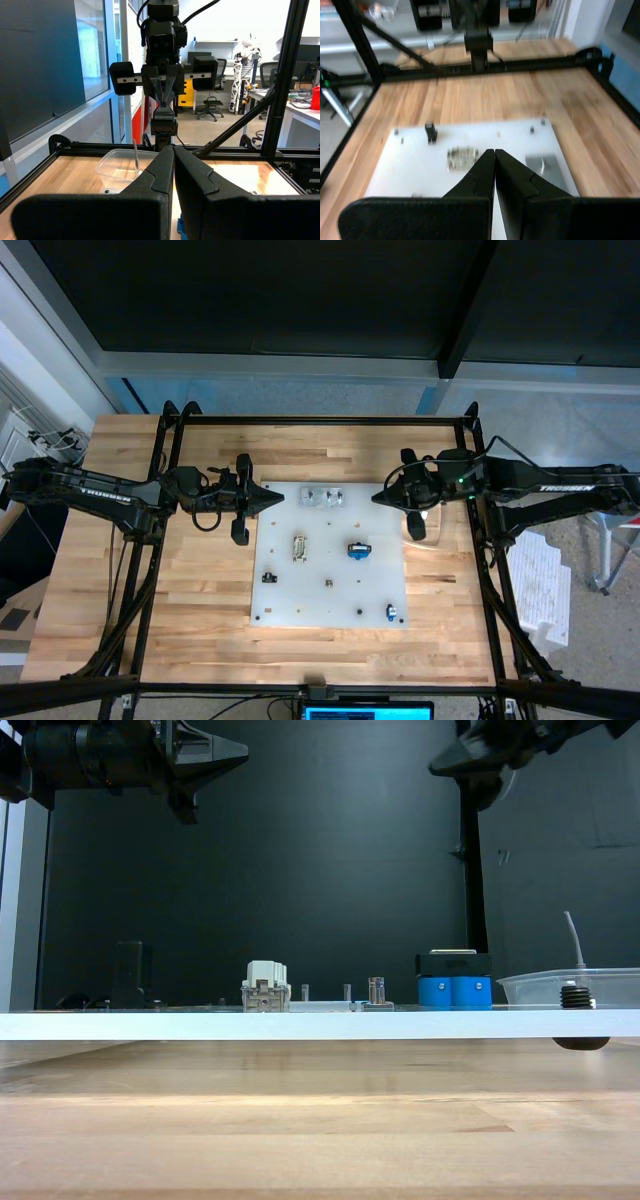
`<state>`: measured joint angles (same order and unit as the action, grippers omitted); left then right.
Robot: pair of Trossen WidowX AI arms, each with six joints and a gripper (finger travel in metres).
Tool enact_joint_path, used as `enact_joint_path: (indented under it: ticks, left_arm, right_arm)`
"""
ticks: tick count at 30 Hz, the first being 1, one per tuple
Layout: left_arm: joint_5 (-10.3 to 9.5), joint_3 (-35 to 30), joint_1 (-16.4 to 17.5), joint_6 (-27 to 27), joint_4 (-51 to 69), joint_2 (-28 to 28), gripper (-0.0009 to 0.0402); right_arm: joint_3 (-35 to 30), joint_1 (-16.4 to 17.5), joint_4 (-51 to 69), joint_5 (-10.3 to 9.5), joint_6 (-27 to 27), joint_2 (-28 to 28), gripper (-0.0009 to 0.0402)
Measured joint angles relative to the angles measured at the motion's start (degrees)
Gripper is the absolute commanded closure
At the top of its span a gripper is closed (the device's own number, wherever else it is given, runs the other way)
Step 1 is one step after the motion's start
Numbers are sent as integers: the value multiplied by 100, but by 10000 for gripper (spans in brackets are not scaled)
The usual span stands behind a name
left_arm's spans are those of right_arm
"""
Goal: Pick the RJ45 connector and install on taskboard
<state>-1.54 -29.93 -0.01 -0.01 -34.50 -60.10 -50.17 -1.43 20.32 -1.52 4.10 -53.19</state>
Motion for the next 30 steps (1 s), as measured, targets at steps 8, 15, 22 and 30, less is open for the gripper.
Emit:
enact_joint_path:
  ticks: [8,15,22,30]
  left_arm:
    - [0,-2,0,0,0,-2,393]
    - [0,0,0,0,0,-2,393]
    - [0,-2,0,0,0,0,393]
    - [0,-2,0,0,0,-2,393]
  right_arm:
    - [-426,-9,1867,22,-2,332,393]
    - [-811,-9,3252,26,-7,457,393]
    - [-1036,-140,4159,42,-4,490,393]
    - [-1108,-890,4750,-129,-262,487,393]
